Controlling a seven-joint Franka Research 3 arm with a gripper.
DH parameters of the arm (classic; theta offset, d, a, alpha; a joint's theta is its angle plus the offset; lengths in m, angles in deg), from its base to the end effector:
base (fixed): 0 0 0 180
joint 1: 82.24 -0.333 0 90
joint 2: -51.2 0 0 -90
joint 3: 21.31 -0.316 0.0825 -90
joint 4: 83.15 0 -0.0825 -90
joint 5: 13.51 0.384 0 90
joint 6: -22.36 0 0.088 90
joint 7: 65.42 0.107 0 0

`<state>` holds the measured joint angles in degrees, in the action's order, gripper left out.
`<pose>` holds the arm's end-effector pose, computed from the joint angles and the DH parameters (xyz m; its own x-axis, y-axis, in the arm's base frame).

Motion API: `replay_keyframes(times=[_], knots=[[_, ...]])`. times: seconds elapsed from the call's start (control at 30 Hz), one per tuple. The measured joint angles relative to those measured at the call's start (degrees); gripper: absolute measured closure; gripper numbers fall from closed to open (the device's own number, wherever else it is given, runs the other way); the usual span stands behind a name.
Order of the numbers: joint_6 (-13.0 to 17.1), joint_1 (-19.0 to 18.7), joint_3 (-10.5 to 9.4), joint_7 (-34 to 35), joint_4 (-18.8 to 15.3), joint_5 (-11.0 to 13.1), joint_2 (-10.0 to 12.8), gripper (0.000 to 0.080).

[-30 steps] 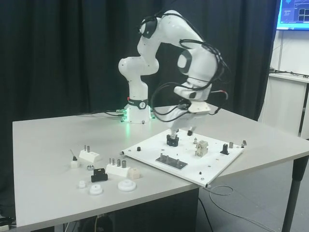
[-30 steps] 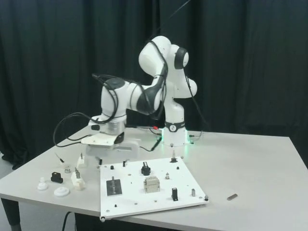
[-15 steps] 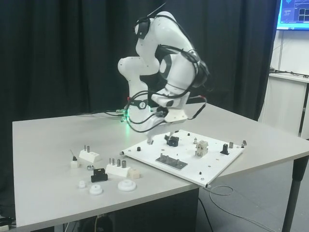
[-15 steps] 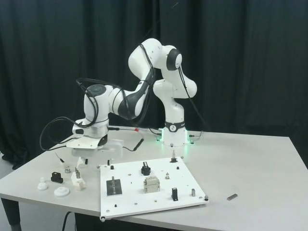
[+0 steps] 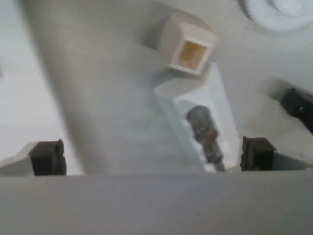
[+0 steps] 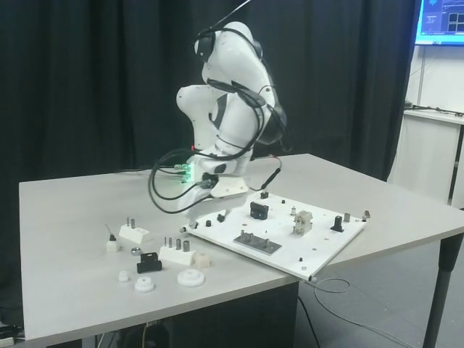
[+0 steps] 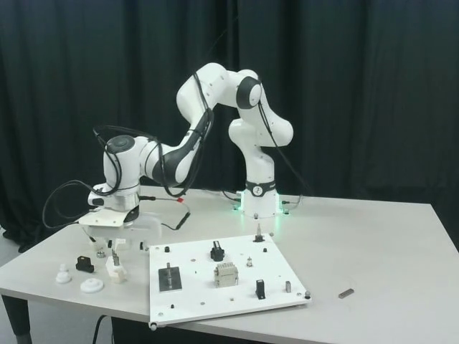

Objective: Pick round peg 4.

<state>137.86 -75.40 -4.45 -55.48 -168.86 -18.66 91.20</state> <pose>0.6478 -0.2548 0.2614 0.8683 -0.4826 -0.1149 -0.4372 -0.8539 0.2824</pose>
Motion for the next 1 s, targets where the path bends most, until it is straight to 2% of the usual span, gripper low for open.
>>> replay_keyframes(times=[0.27,0.63,1.0], knots=[[2.2,1.92,0.0,-1.86,0.05,1.77,1.41,0.0003],[2.81,3.78,0.21,-4.86,1.08,4.83,4.22,0.0003],[2.84,5.02,0.31,-6.29,2.56,5.91,6.37,0.0003]])
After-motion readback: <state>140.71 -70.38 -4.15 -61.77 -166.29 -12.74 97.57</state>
